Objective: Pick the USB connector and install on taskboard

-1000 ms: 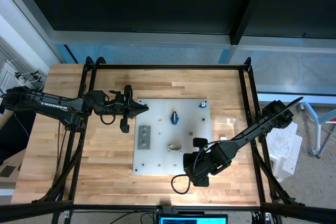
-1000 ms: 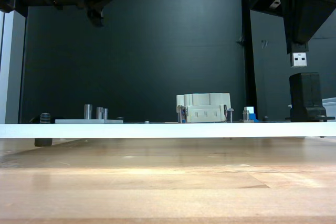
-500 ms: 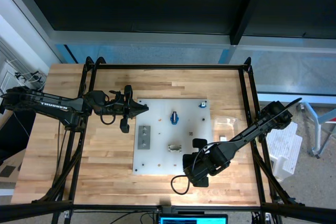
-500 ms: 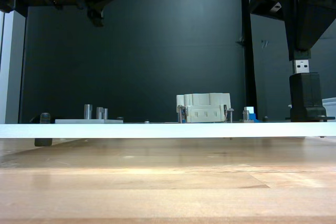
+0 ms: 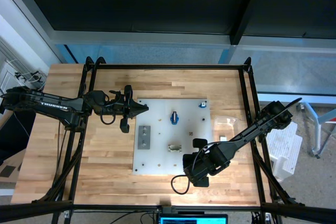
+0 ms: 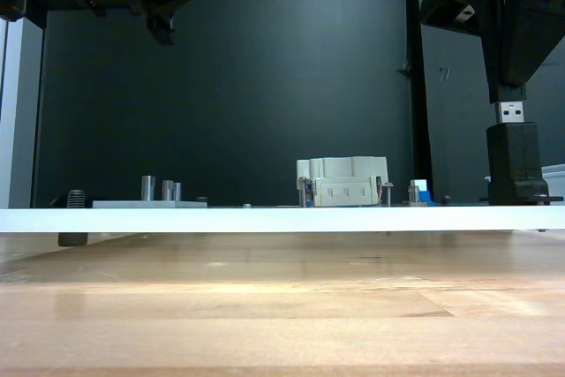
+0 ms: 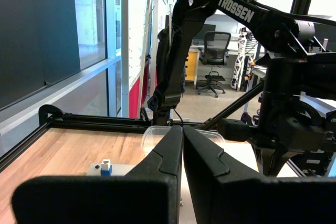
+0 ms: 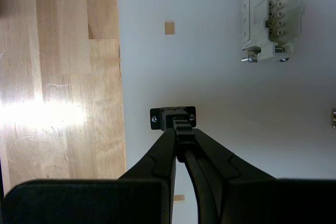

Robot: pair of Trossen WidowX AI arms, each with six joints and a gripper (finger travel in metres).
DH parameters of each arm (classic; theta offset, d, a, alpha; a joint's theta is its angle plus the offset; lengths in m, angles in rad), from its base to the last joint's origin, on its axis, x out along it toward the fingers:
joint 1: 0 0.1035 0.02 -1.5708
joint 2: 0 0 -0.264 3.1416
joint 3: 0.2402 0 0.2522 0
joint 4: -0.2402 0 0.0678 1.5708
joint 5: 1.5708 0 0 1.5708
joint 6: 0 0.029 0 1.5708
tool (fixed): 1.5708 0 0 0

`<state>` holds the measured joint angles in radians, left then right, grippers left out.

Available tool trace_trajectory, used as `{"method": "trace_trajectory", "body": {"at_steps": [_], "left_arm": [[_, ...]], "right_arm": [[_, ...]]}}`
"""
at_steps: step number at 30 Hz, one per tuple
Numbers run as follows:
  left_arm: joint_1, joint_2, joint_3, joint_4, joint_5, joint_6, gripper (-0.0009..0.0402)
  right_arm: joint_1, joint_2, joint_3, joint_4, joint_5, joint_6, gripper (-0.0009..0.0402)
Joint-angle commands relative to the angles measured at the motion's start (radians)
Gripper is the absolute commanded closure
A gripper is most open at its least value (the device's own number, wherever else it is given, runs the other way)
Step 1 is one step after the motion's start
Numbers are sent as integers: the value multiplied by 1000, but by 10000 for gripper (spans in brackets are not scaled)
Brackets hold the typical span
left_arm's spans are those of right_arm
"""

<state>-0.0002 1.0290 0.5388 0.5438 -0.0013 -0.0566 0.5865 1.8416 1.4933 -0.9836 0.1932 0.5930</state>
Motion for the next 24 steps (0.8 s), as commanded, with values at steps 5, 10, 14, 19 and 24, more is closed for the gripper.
{"method": "trace_trajectory", "body": {"at_steps": [5,10,14,19,24], "left_arm": [[0,0,0,0,0,0,393],[0,0,0,0,0,0,393],[0,0,0,0,0,0,393],[0,0,0,0,0,0,393],[0,0,0,0,0,0,393]], "right_arm": [[0,0,-6,1,7,-18,393],[0,0,-14,10,8,-27,393],[0,0,-23,16,8,-34,393],[0,0,-56,59,-1,-33,393],[0,0,-77,77,-3,-39,393]]}}
